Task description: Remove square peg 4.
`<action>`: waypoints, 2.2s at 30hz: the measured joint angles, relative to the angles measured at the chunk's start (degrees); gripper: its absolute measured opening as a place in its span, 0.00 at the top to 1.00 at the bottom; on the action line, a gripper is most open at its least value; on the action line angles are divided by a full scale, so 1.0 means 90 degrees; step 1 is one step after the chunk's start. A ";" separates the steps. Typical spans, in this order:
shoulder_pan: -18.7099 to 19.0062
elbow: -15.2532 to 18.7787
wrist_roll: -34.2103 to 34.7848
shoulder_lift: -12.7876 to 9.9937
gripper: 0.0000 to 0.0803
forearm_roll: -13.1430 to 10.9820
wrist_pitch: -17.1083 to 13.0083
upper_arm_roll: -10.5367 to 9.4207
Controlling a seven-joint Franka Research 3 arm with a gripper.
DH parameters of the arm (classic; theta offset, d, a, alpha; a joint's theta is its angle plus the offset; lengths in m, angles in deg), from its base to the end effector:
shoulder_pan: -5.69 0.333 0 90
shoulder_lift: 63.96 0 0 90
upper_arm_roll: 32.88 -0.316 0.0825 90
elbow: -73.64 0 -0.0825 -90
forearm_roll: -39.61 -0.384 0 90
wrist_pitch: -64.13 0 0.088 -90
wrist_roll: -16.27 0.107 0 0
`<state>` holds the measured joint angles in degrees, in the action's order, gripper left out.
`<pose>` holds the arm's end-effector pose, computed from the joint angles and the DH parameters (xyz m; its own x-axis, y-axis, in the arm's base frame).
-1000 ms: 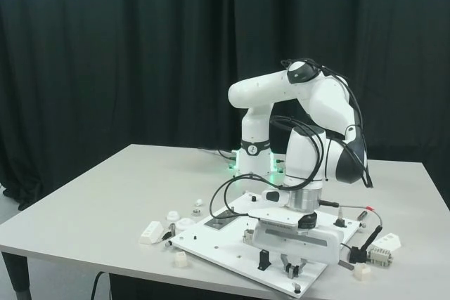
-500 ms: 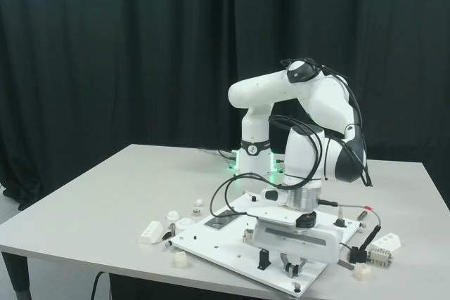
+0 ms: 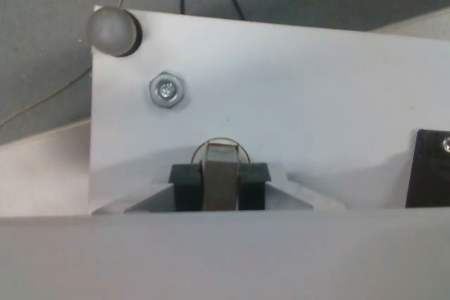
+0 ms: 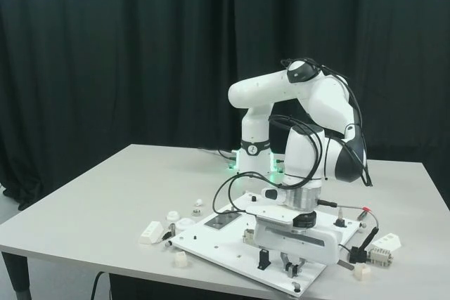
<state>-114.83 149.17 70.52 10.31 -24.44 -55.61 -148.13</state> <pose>0.7082 0.2333 0.1991 0.4640 -0.8733 0.1486 -0.8688 -0.4814 -0.1163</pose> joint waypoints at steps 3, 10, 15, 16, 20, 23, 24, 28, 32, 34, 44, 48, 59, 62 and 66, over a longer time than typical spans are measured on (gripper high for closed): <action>0.0001 0.0000 0.0081 0.0000 0.87 0.0000 -0.0004 0.0002; 0.0003 0.0000 0.0259 0.0000 0.88 0.0000 -0.0010 0.0008; 0.0004 0.0000 0.0348 0.0000 0.88 0.0000 -0.0014 0.0011; 0.0004 0.0000 0.0376 0.0000 0.88 0.0000 -0.0014 0.0012; 0.0006 0.0000 0.0524 0.0000 0.88 0.0000 -0.0023 0.0019; 0.0014 0.0000 0.0553 0.0000 0.88 0.0003 -0.0023 0.0030; 0.0015 0.0000 0.0553 0.0000 0.88 0.0006 -0.0023 0.0032; 0.0024 0.0000 0.0549 0.0000 0.88 0.0017 -0.0023 0.0044; 0.0035 0.0000 0.0499 0.0000 0.88 0.0037 -0.0023 0.0054; 0.0037 0.0001 0.0445 0.0000 0.88 0.0039 -0.0023 0.0057; 0.0037 0.0002 0.0455 0.0000 0.88 0.0040 -0.0022 0.0064; 0.0037 0.0002 0.0519 0.0000 0.88 0.0040 -0.0022 0.0067; 0.0053 0.0002 0.0775 0.0000 0.88 0.0040 -0.0023 0.0103; 0.0057 0.0002 0.0803 0.0000 0.88 0.0040 -0.0023 0.0112; 0.0059 0.0002 0.0863 0.0000 0.88 0.0040 -0.0023 0.0120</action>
<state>-114.31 149.18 78.29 10.31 -24.08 -55.82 -147.05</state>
